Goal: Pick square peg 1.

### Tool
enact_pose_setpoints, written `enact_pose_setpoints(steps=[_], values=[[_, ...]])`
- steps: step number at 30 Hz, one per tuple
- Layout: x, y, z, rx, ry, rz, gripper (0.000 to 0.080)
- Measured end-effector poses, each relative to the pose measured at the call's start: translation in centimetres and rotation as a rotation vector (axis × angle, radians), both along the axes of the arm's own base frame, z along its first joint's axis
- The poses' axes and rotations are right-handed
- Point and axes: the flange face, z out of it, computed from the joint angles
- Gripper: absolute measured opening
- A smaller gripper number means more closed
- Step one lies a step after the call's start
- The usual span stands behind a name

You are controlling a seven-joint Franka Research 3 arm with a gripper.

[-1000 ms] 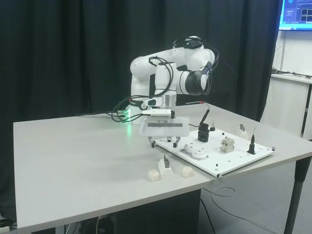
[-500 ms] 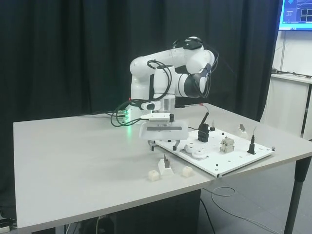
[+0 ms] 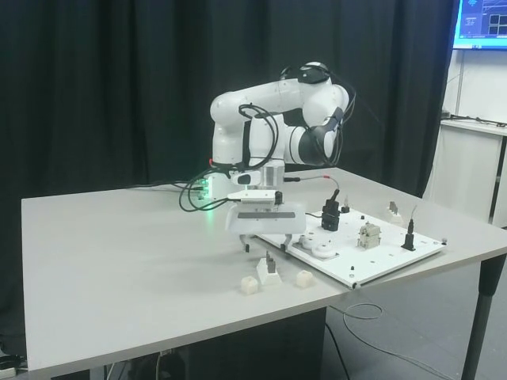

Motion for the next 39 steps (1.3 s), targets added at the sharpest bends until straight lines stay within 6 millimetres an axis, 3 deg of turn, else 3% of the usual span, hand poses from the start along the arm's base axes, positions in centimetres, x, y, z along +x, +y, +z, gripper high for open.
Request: enact_pose_setpoints(steps=[19, 20, 21, 22, 28, 29, 33, 34, 39], values=[[0.37, 0.36, -0.57, -0.019, -0.008, 0.022, 0.08], [0.38, 0.38, -0.58, -0.018, -0.008, 0.023, 0.069], [0.39, 0.39, -0.58, -0.018, -0.009, 0.024, 0.069], [0.39, 0.39, -0.58, -0.018, -0.01, 0.025, 0.0516], [0.4, 0.38, -0.58, -0.019, -0.011, 0.028, 0.0516], [0.4, 0.37, -0.57, -0.019, -0.011, 0.028, 0.03], [0.4, 0.34, -0.56, -0.021, -0.011, 0.03, 0.03], [0.39, 0.32, -0.56, -0.021, -0.011, 0.03, 0.0152], [0.38, 0.27, -0.55, -0.022, -0.012, 0.03, 0.0152]])
